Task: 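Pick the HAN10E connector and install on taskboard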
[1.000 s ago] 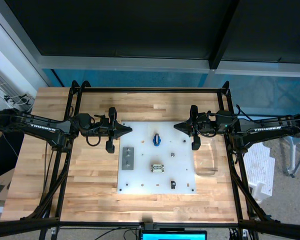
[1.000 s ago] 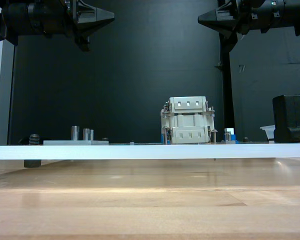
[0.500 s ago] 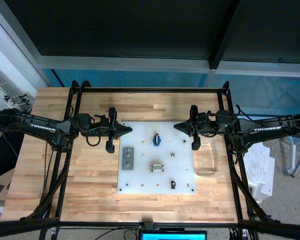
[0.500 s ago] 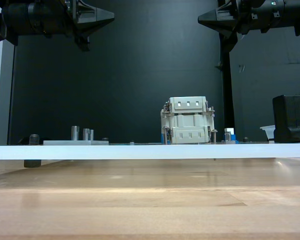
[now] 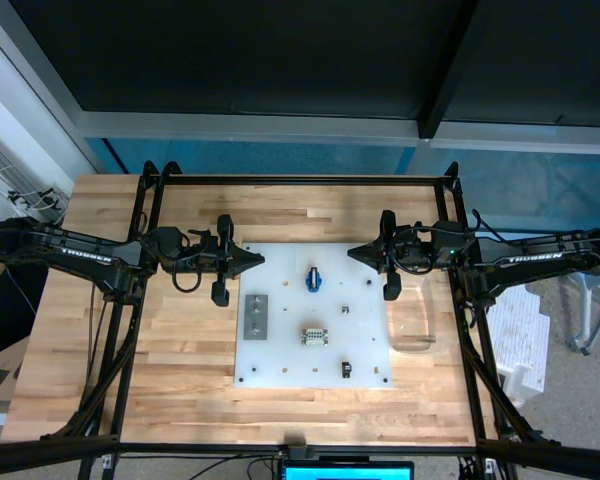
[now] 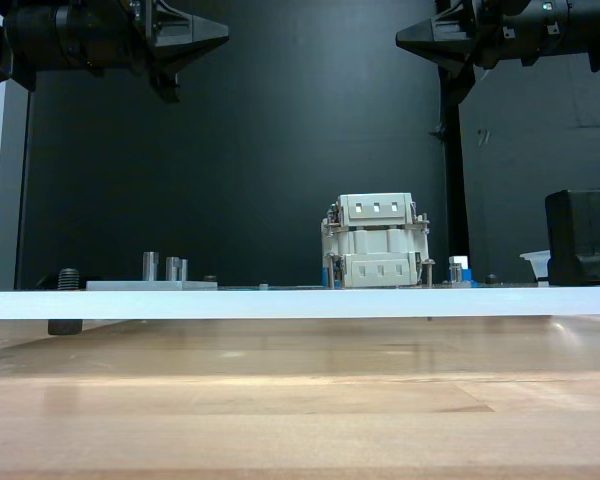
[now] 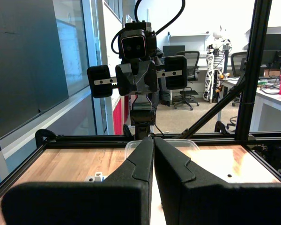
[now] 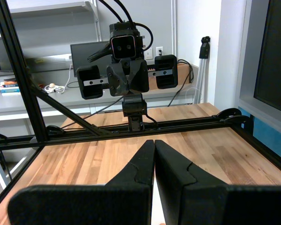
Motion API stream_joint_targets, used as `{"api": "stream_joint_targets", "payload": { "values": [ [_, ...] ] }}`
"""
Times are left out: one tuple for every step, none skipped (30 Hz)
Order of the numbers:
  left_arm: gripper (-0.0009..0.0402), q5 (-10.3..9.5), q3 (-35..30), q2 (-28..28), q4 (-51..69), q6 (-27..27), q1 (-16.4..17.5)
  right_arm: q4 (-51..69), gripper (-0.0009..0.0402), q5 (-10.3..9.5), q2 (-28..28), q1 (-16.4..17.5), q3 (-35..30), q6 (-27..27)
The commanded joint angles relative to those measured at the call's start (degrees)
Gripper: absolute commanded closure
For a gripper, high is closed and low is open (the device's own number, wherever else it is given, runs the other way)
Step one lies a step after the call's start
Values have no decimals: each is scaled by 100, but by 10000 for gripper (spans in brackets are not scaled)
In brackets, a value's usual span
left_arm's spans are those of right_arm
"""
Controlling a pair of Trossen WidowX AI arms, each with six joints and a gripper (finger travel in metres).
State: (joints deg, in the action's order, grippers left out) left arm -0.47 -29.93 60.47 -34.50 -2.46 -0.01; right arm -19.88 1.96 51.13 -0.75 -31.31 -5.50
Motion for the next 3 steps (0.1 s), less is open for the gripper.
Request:
{"api": "stream_joint_targets", "payload": {
  "values": [
    [392,2,-2,0,0,0,0,-2,393,0,2,2,0,-2],
    [392,0,-2,2,0,0,0,-2,393,0,2,2,0,-2],
    [392,2,-2,0,0,0,2,-2,393,0,2,0,0,-2]
  ]
}}
